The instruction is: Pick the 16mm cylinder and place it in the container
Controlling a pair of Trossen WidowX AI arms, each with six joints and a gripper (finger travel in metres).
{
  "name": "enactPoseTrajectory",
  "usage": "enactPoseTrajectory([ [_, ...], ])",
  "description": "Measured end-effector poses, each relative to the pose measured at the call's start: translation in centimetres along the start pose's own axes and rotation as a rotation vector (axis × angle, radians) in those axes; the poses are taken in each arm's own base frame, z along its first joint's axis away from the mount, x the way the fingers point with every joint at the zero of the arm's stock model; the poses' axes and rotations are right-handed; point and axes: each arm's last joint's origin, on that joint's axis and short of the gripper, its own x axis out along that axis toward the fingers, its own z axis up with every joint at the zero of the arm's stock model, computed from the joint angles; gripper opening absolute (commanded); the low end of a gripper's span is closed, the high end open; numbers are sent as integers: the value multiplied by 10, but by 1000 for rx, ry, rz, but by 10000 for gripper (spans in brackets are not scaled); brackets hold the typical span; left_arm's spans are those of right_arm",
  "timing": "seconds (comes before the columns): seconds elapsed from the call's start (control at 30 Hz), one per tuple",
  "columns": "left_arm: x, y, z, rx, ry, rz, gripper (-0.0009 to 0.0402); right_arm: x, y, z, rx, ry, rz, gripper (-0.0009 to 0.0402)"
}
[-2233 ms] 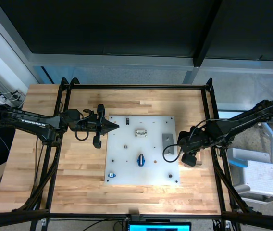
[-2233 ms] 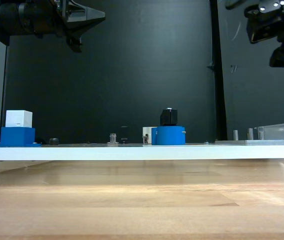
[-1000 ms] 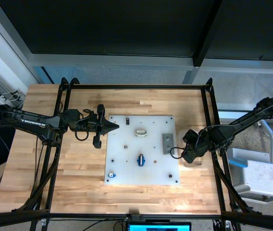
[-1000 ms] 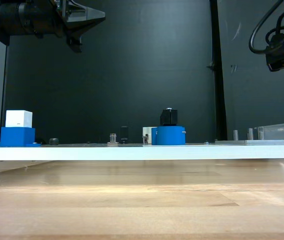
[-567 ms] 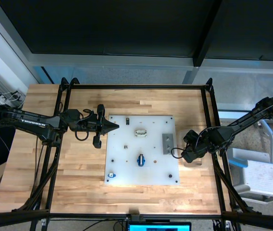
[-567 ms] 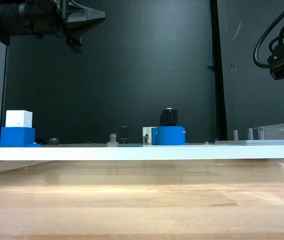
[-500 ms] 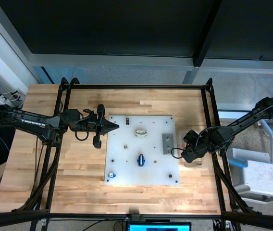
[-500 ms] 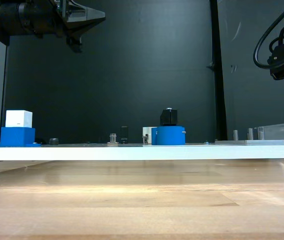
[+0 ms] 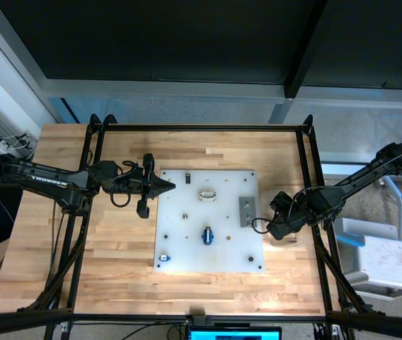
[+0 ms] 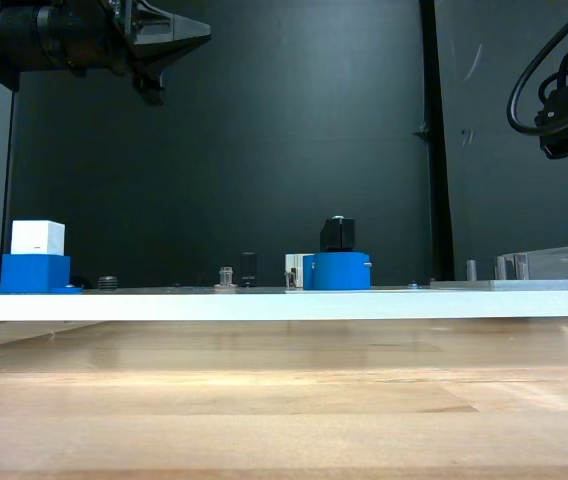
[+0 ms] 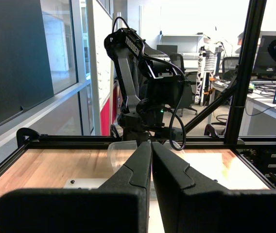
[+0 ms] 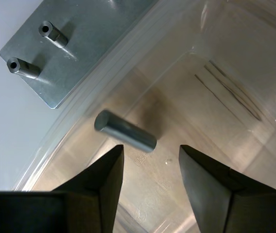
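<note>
Item: short, dull silver-grey metal 16mm cylinder (image 12: 126, 131), lying on its side inside the clear, rounded plastic container (image 12: 225, 68), gripped by nothing. Likely dense, rigid and slick, apt to roll; best pinched across mid-barrel.
Right gripper (image 12: 150, 158): directly above it, jaws spread, empty.
Left gripper (image 11: 151, 145): raised over the wooden bench (image 9: 116, 269) at its left side, pinched together, empty.

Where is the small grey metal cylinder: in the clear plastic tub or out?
In: the cylinder lies on its side within the tub, below the open right gripper. Left gripper hangs shut above the board's edge.
</note>
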Motion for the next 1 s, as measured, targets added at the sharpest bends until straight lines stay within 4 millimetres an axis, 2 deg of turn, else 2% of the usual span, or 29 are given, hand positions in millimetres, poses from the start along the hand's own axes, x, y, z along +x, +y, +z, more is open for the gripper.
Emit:
enactPoseTrajectory([
  [0.4,0,0,0,0,0,0,0,-13,5,5,-54,25,11,176],
  [1.0,0,0,0,0,0,0,0,-58,15,19,-147,151,-18,176],
])
